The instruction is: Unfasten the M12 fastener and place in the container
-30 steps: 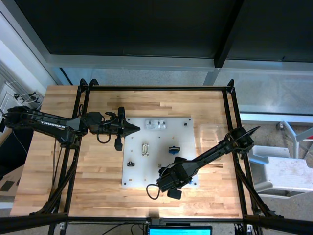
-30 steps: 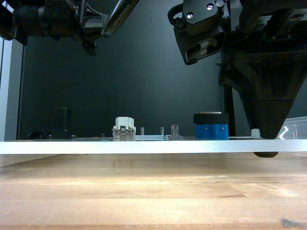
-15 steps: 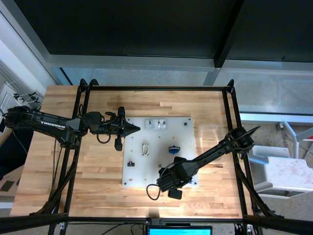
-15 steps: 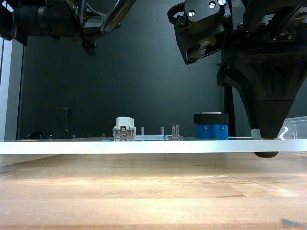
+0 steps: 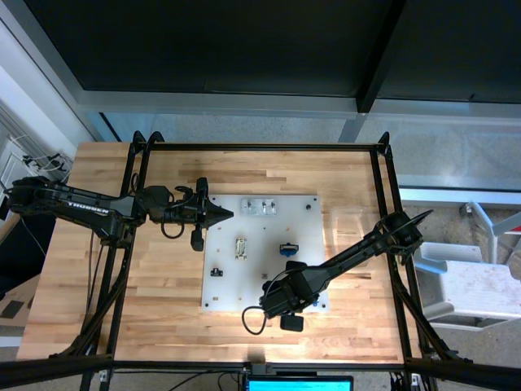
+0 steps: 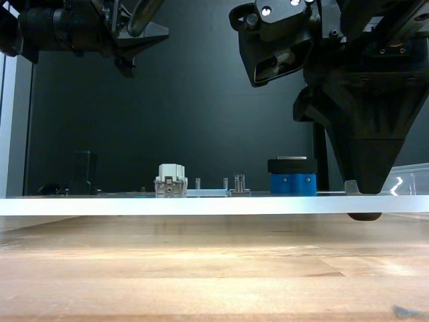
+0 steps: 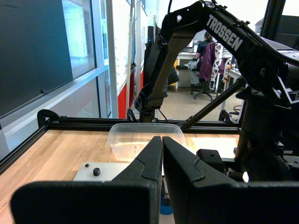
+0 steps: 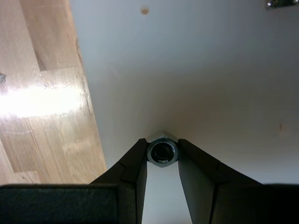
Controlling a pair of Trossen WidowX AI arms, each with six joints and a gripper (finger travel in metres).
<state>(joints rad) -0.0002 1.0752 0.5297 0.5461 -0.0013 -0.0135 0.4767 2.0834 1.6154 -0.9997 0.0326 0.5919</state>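
Observation:
A small silver hex M12 fastener (image 8: 162, 152) sits down at the white board (image 5: 232, 285) near its near right edge, with a dark core in its hole. My right gripper (image 8: 162, 141) is shut on its flats. The stud's ribs are hidden, so I cannot tell how far up the threads the fastener sits. In the low view the right gripper (image 6: 365, 193) points straight down at board level. The clear container (image 5: 350, 220) lies on the wood just right of the board and holds nothing that I can see. My left gripper (image 5: 226, 214) hovers shut above the board's far left edge.
A blue connector (image 5: 289, 248) and a cream connector (image 5: 242, 248) stand mid-board, with small posts behind them. A black post (image 5: 309, 206) marks the board's far right corner. The black frame rails run around the table.
My right wrist has turned a little while shut on the fastener, and its camera pod has swung slightly toward the near edge. The left arm stays in place.

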